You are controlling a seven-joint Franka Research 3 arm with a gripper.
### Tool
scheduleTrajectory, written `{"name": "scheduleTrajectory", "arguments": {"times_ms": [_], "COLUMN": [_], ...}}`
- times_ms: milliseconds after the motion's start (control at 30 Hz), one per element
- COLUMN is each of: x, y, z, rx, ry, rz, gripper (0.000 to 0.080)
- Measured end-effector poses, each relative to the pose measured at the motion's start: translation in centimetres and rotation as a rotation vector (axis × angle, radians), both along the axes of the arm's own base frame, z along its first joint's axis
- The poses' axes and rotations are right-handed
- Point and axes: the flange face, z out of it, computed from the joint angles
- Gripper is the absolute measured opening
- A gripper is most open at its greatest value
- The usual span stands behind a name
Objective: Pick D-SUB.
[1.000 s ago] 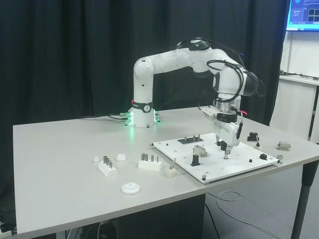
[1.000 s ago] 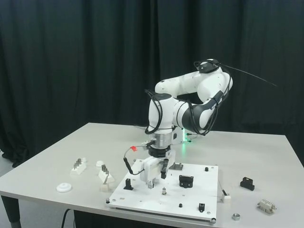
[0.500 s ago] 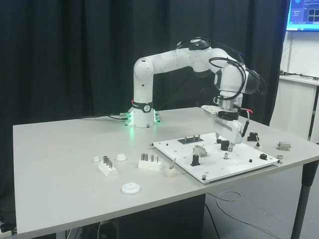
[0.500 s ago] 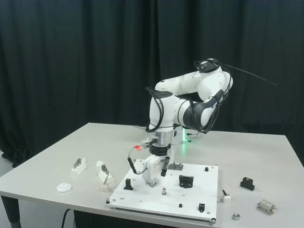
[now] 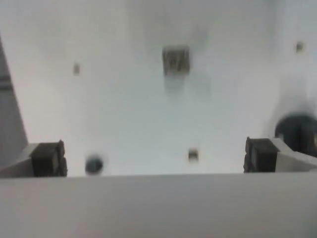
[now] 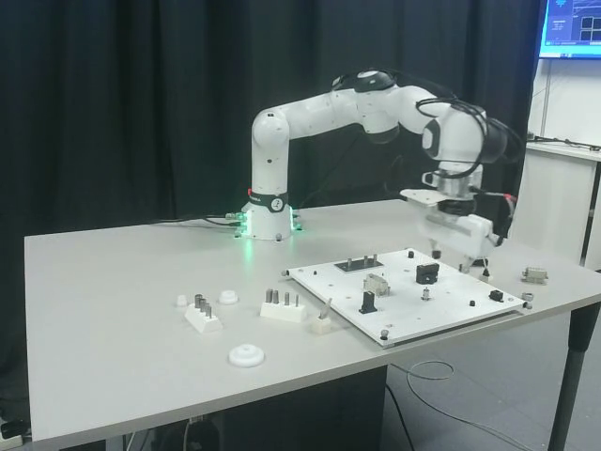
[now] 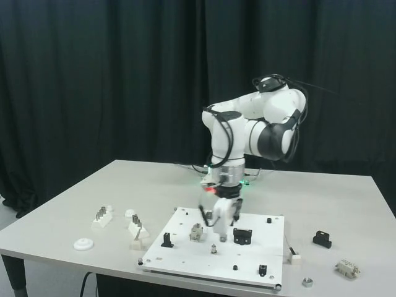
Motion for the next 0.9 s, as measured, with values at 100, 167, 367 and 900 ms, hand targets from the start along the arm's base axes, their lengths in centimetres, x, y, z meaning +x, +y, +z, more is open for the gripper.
{"name": "scheduleTrajectory", "arguments": {"times_ms": [100, 167, 367, 900], "x": [0.1, 0.2, -0.1, -2.8], "y": [1.9, 3.3, 7.7, 17.9], "z": [0.6, 1.1, 1.9, 3.0], "rx": [0.015, 0.024, 0.038, 0.024], "ry": [0.008, 0.016, 0.038, 0.062], "rz": [0.04, 0.069, 0.167, 0.532], "gripper": [0.08, 0.08, 0.08, 0.08]}}
